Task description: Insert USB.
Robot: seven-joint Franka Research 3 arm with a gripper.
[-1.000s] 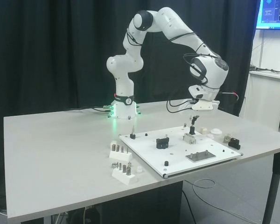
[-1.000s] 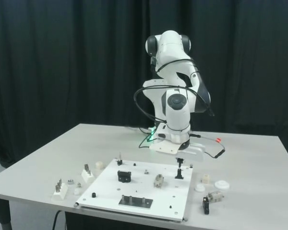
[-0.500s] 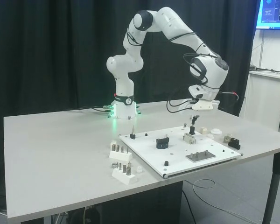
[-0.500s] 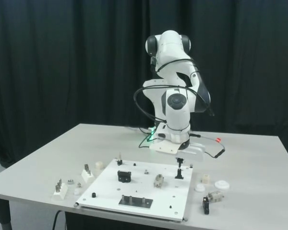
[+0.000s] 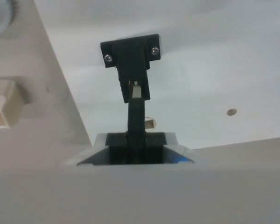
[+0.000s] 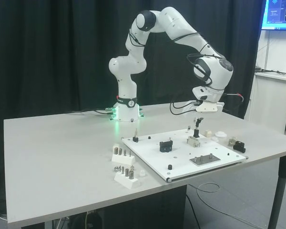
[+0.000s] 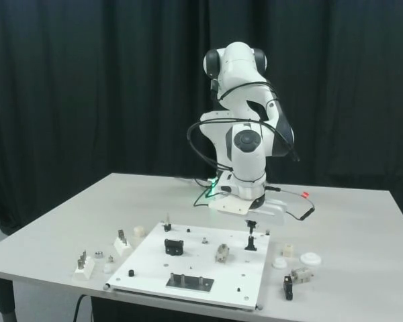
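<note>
My gripper point(image 6: 197, 117) hangs over the far right part of the white board point(image 6: 181, 152), also seen from the second room camera as the gripper point(image 7: 252, 223). It is shut on a slim black USB plug point(image 5: 135, 116) that stands upright. The plug's lower end meets the slot of a black socket block point(image 5: 130, 60) fixed to the board with two screws. The same socket point(image 6: 196, 132) sits directly under the fingers. How deep the plug sits in the slot is hidden.
On the board stand a black block point(image 6: 166, 145), a small grey part point(image 6: 193, 140) and a grey metal plate point(image 6: 205, 159). Two white holders with pins point(image 6: 120, 152) lie left of the board. White round parts point(image 6: 221, 135) and a black piece point(image 6: 238, 144) lie to its right.
The wrist has risen very slightly above the socket. Nothing else on the table has moved.
</note>
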